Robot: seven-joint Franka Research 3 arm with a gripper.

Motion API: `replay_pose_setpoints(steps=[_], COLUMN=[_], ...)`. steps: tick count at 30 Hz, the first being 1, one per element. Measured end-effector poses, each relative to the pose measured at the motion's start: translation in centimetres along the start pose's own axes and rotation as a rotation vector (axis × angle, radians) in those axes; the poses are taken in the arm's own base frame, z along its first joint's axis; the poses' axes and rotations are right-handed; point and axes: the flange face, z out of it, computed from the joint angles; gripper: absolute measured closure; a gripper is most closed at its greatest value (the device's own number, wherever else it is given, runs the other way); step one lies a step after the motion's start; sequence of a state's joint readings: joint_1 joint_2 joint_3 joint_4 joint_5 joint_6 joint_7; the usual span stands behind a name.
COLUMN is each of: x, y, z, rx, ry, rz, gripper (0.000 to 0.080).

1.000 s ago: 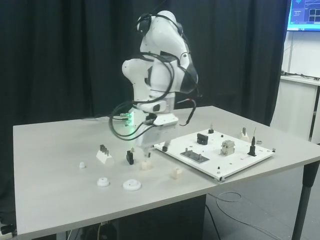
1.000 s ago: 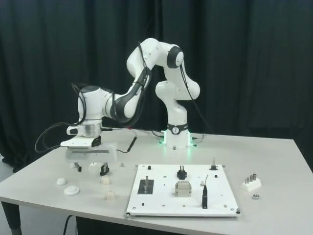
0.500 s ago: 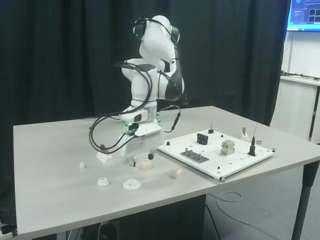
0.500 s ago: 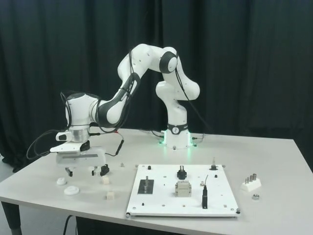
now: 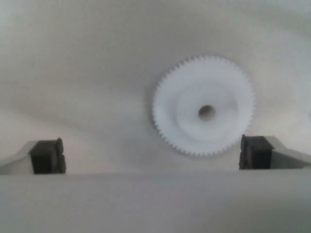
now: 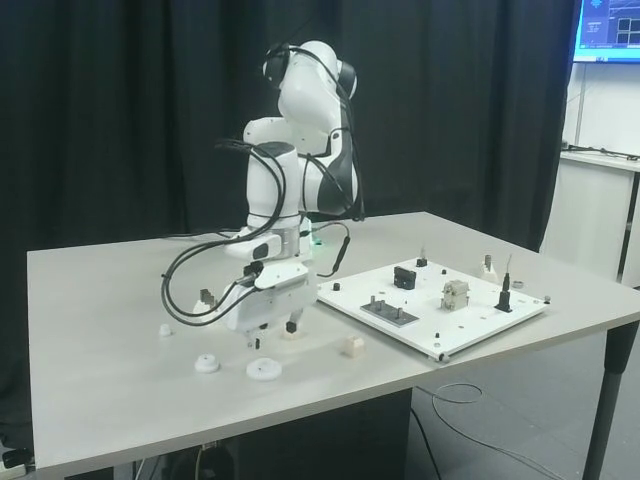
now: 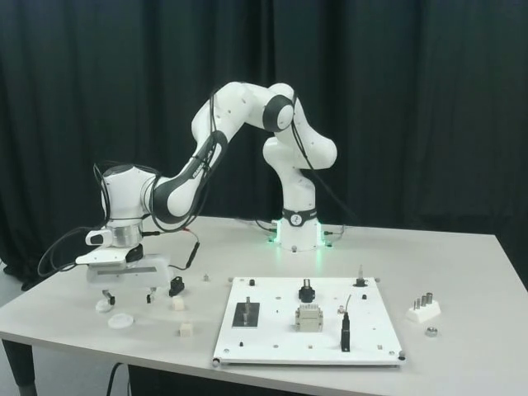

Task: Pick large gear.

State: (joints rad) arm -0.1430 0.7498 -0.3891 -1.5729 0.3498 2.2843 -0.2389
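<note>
The gripper hangs just above the large gear with its jaws spread wide and empty — the white gear lies flat on the grey table, near the front edge, beside a smaller white gear

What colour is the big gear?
White. The large gear shows best in the wrist view, lying on the grey table.
</note>
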Motion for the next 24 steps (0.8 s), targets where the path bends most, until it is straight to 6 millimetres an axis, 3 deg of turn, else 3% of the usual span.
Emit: replay_pose_setpoints(steps=[24], x=[1.7], y=[1.4], z=[2.2], rx=[0.001], ry=[0.011], rz=[-0.008], gripper=[0.0003])
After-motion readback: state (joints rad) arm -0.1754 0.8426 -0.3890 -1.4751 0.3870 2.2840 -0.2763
